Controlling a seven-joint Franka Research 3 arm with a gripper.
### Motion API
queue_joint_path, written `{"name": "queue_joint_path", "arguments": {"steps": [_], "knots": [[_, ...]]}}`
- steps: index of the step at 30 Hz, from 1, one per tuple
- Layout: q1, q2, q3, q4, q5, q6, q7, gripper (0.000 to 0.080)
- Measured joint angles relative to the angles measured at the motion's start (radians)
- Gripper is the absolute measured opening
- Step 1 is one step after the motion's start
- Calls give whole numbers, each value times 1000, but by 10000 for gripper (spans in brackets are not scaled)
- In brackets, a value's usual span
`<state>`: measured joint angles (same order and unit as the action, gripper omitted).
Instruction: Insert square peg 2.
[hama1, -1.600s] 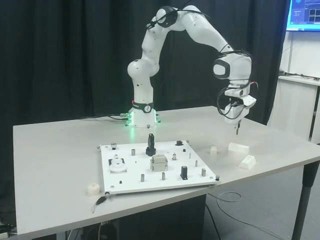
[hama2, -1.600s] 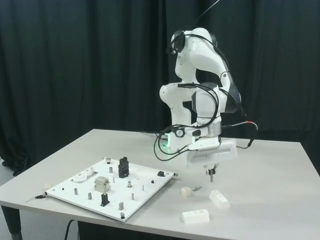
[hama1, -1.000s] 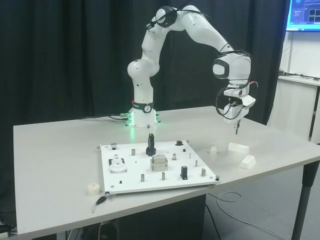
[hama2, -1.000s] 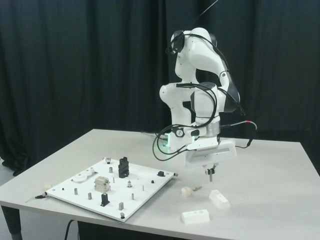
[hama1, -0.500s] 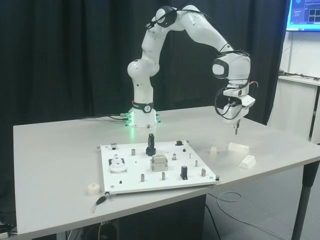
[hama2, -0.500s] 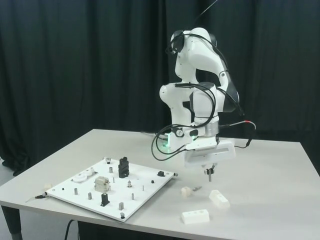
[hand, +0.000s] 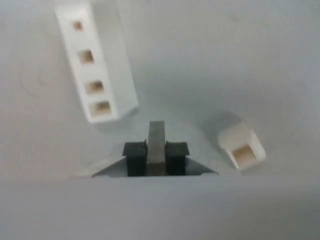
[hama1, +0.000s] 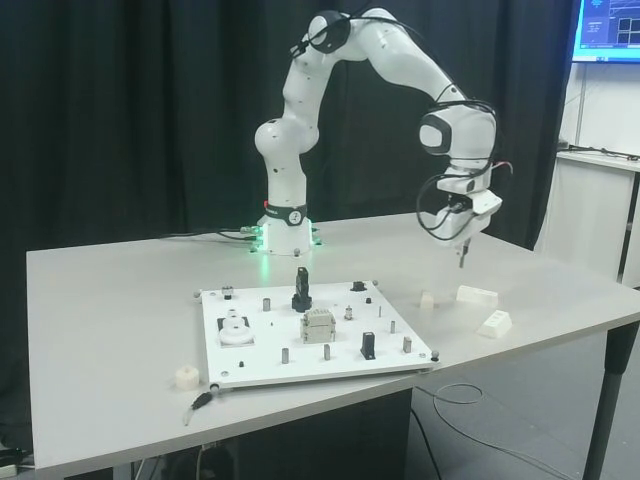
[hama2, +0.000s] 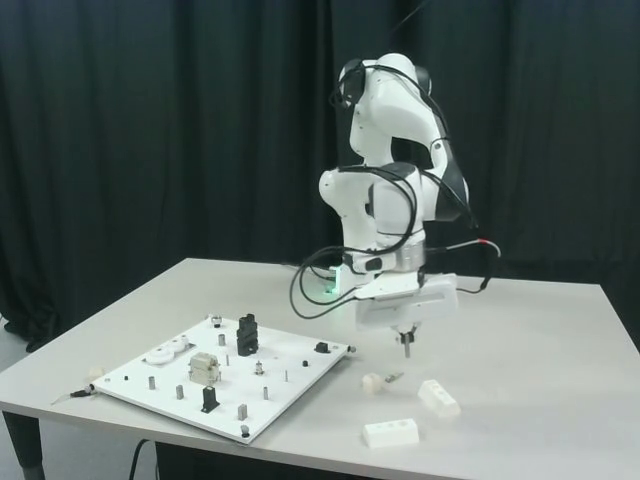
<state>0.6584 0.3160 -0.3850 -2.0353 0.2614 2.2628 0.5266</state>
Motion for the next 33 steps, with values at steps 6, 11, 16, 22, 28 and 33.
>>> {"name": "queue_joint_path", "arguments": {"steps": [6,11,16,22,28,33], "knots": [[-4,-35,-58,-17,0,-90,31,75],[-14,-79,-112,-52,-12,-143,33,75],[-28,-138,-164,-104,-42,-165,39,75],[-52,-217,-218,-175,-82,-169,66,75],[-85,-281,-257,-235,-129,-156,135,75],[-120,-310,-283,-279,-182,-104,257,75]]}}
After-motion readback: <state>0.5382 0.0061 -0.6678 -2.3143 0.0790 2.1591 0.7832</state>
